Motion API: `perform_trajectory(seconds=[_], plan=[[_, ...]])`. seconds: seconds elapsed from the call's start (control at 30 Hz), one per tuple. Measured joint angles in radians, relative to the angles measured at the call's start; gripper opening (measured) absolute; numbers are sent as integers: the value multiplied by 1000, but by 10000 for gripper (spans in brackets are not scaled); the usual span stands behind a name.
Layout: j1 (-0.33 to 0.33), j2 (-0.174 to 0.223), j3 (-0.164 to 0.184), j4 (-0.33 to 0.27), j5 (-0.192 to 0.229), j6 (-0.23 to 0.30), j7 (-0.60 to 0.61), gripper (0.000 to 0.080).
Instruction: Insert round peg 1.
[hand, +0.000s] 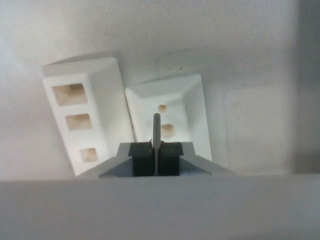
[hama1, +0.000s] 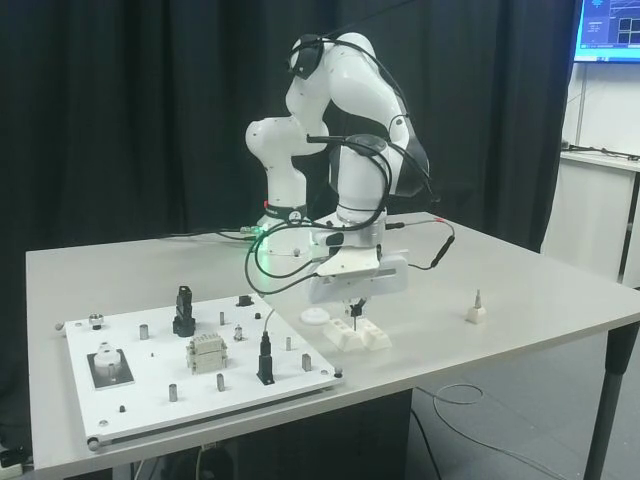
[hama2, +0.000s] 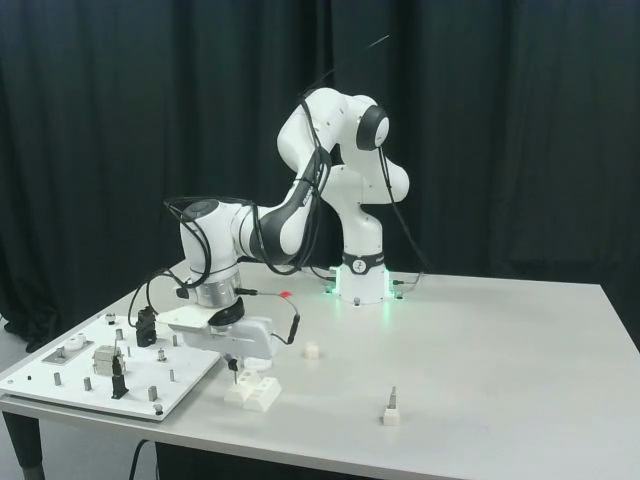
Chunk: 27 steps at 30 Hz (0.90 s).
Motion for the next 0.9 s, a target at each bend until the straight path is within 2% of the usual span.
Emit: perform_trajectory(seconds=[0.57, 0.9], plan=[[0, -13, -3, 0, -23, -8, 7, 27], [-11, -23, -7, -7, -84, -36, 7, 27]])
